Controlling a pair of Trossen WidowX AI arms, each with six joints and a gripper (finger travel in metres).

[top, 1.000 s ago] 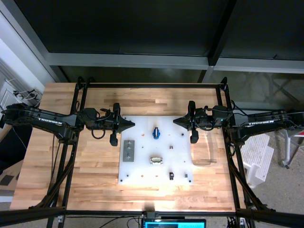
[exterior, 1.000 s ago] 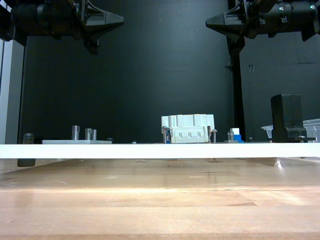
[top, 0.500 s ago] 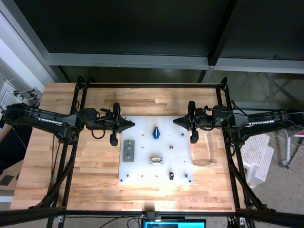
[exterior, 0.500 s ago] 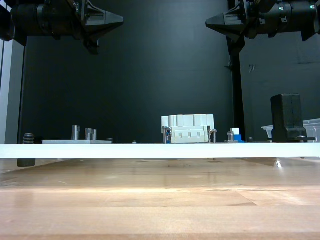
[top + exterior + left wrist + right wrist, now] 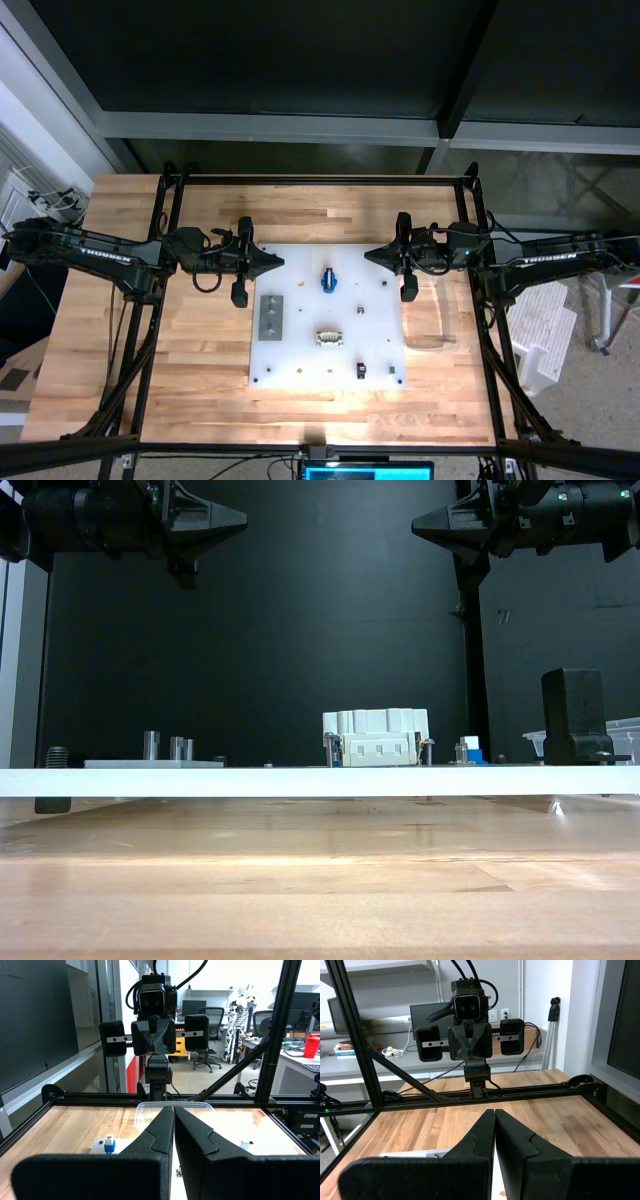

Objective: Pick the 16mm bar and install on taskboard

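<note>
Table (image 5: 190,385) bears white square taskboard (image 5: 300,352) below closed left tool (image 5: 277,262), right tool (image 5: 369,255).

Taskboard (image 5: 300,355): white square panel, flat on the worktop, mid-table. It carries a grey block (image 5: 271,317) at left, blue fitting (image 5: 328,279) towards the far side, pale connector (image 5: 330,340) at centre and black fitting (image 5: 361,371) by the near edge. Short grey pegs (image 5: 150,745) stand upright on the block; cannot tell which is the 16mm bar. Left gripper (image 5: 278,262) and right gripper (image 5: 368,255) hang high over the far corners, fingers together.
</note>
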